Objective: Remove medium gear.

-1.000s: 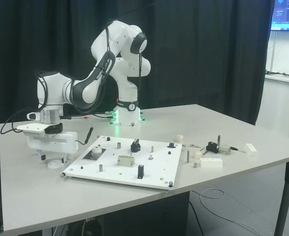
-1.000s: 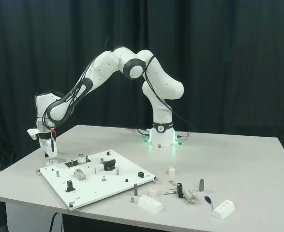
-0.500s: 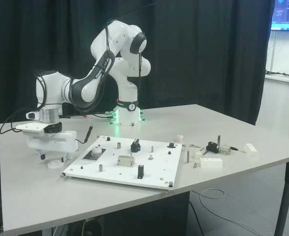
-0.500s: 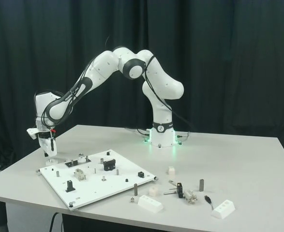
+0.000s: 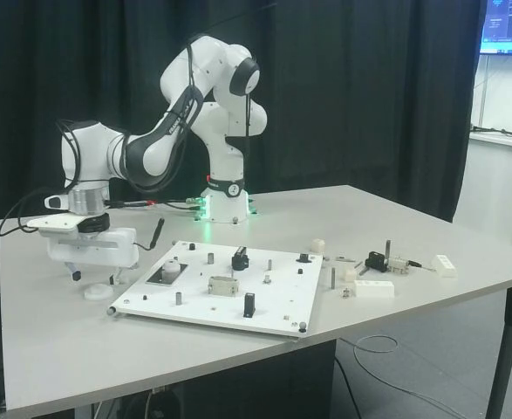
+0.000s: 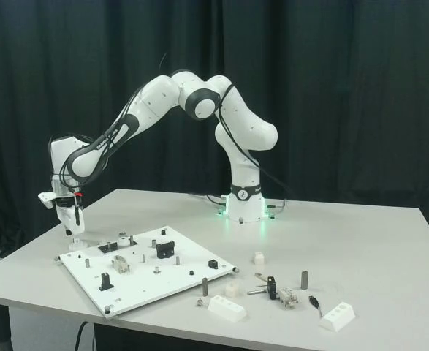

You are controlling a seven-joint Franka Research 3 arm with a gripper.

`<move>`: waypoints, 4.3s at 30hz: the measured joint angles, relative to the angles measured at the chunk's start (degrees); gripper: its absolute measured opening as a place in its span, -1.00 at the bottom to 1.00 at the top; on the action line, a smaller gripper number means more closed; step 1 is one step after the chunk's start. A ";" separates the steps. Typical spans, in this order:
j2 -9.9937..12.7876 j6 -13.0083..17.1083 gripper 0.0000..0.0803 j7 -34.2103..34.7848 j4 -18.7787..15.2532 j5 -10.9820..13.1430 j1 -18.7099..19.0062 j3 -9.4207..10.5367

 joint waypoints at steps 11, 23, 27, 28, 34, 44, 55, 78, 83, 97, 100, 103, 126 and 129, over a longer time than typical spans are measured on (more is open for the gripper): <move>-1.50 -5.80 0.99 0.00 0.85 -0.33 0.25 -0.52; -5.24 -14.98 0.99 2.81 0.24 -1.91 2.41 -1.81; -6.58 -17.12 0.99 4.45 -0.40 -2.63 3.88 -2.34; -6.90 -17.42 0.99 4.94 -0.66 -2.78 4.34 -2.52; -8.98 -17.98 0.99 7.36 -3.04 -4.09 7.62 -3.51; -10.99 -16.27 0.99 10.45 -7.38 -5.21 13.84 -5.85; -11.37 -10.96 0.99 11.86 -12.44 -5.60 18.81 -7.59; -15.37 1.07 0.99 11.98 -23.36 -5.60 22.71 -7.59; -15.52 3.12 0.99 11.98 -24.84 -5.57 23.19 -7.59; -15.53 6.84 0.99 11.98 -27.17 -5.46 24.04 -7.20; -15.53 7.58 0.99 11.98 -27.54 -5.43 24.13 -7.09; -15.53 8.10 0.99 11.98 -27.85 -5.42 24.14 -6.95; -15.53 9.34 0.99 11.98 -28.50 -5.40 24.20 -6.75; -15.53 9.63 0.99 11.98 -28.66 -5.40 24.24 -6.72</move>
